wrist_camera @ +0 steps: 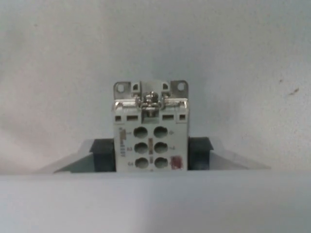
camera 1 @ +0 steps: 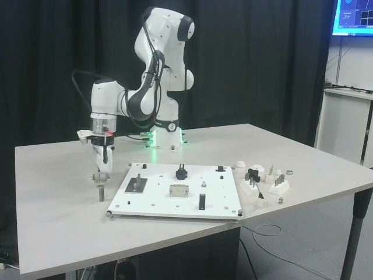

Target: Insert waterproof.

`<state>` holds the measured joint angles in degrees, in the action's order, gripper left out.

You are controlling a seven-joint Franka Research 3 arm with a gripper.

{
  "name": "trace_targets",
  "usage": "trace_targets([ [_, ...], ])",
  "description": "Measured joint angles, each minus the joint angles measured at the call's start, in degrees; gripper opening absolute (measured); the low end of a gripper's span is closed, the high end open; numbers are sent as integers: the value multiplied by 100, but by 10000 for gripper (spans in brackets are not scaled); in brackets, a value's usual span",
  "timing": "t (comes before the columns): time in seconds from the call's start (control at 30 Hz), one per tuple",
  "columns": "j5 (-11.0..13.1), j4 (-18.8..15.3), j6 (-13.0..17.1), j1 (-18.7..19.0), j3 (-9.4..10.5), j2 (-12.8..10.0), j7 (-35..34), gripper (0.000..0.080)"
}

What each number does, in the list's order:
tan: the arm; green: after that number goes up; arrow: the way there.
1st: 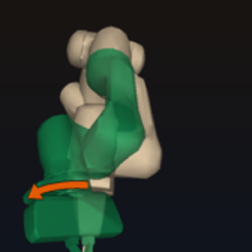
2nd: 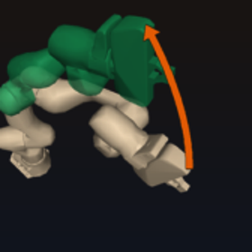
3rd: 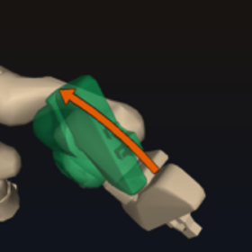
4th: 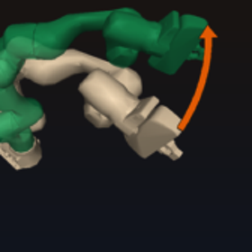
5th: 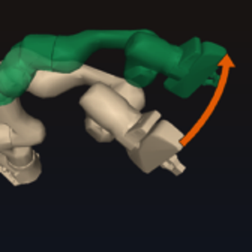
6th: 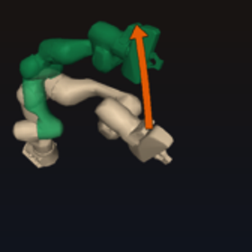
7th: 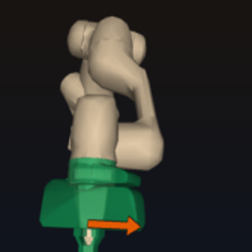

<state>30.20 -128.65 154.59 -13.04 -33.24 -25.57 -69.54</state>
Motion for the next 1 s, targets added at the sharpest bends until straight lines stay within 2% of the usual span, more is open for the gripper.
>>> trace_targets([
  [0.43, 0, 19, -102, 0, -42, 112, 0, 310],
  [1.0, -2, 27, -122, 0, -71, 127, 0, 310],
])
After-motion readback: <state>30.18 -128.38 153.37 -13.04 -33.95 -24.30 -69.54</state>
